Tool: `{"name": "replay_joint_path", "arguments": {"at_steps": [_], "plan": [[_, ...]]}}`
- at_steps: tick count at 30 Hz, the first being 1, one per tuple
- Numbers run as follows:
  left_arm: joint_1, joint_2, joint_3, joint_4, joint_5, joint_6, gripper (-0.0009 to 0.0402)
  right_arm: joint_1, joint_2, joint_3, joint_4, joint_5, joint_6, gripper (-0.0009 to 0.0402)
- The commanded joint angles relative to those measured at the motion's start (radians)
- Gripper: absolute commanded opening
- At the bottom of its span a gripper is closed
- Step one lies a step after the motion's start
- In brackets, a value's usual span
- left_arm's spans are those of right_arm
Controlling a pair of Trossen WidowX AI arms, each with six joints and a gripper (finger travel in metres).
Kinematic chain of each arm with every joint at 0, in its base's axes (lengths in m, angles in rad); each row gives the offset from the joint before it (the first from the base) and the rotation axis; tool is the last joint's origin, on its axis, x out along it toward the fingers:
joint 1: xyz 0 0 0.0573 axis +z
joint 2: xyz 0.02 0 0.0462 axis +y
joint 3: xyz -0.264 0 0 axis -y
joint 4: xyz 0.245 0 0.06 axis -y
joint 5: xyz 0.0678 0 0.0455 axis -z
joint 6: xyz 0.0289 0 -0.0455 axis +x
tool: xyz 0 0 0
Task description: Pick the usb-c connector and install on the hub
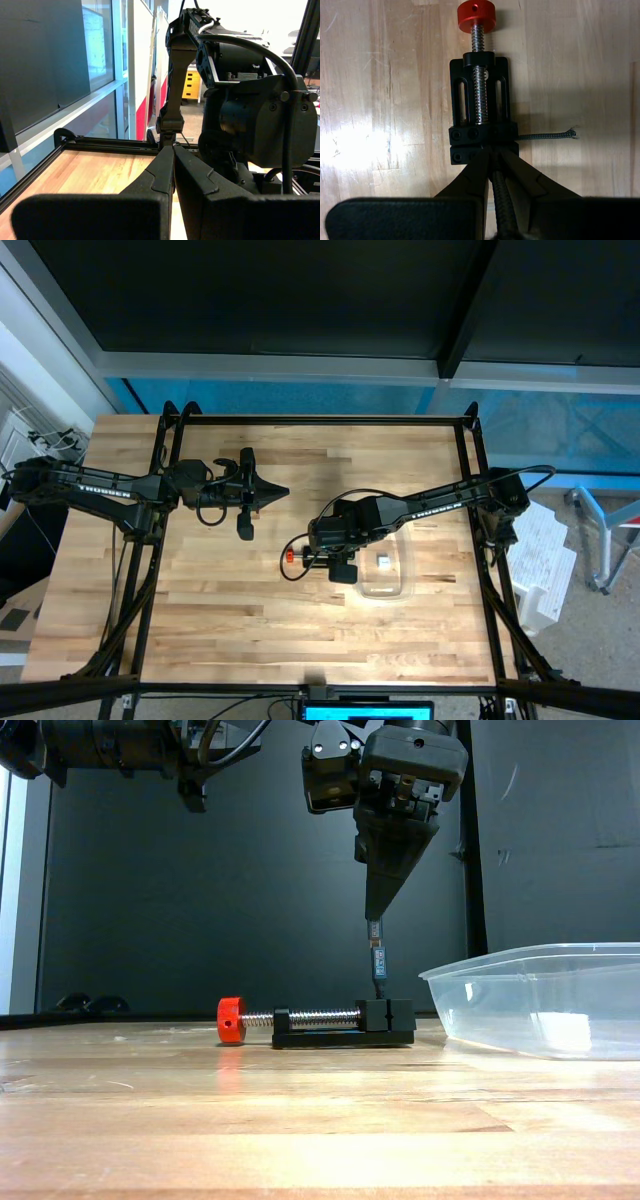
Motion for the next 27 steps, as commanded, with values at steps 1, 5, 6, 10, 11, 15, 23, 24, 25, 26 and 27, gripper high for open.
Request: {"name": "replay_joint_path", "arguments": {"at_steps": [1, 5, 6, 10, 11, 15, 23, 24, 25, 26, 27], "plan": [[0.0, 0.0, 0.0, 0.0, 0.0, 0.0, 0.0, -0.004, 0.004, -0.003, -0.001, 0.001, 0.001, 0.0002], [0.0, 0.0, 0.0, 0.0, 0.0, 0.0, 0.0, -0.008, 0.004, -0.004, 0.001, 0.002, 0.001, 0.0002], [0.0, 0.0, 0.0, 0.0, 0.0, 0.0, 0.0, -0.01, 0.004, -0.005, 0.002, 0.002, 0.001, 0.0002], [0.0, 0.0, 0.0, 0.0, 0.0, 0.0, 0.0, -0.016, 0.004, -0.005, 0.002, 0.002, 0.0, 0.0002], [0.0, 0.0, 0.0, 0.0, 0.0, 0.0, 0.0, -0.017, 0.004, -0.005, 0.002, 0.001, 0.001, 0.0002], [0.0, 0.0, 0.0, 0.0, 0.0, 0.0, 0.0, -0.021, 0.004, -0.005, 0.002, 0.002, 0.001, 0.0002], [0.0, 0.0, 0.0, 0.0, 0.0, 0.0, 0.0, -0.027, 0.004, -0.005, 0.003, 0.002, 0.001, 0.0002], [0.0, 0.0, 0.0, 0.0, 0.0, 0.0, 0.0, -0.029, 0.004, -0.005, 0.003, 0.002, 0.0, 0.0002], [0.0, 0.0, 0.0, 0.0, 0.0, 0.0, 0.0, -0.03, 0.004, -0.005, 0.003, 0.002, 0.001, 0.0002], [0.0, 0.0, 0.0, 0.0, 0.0, 0.0, 0.0, -0.031, 0.004, -0.005, 0.003, 0.002, 0.0, 0.0002], [0.0, 0.0, 0.0, 0.0, 0.0, 0.0, 0.0, -0.032, 0.004, -0.005, 0.003, 0.002, 0.0, 0.0002]]}}
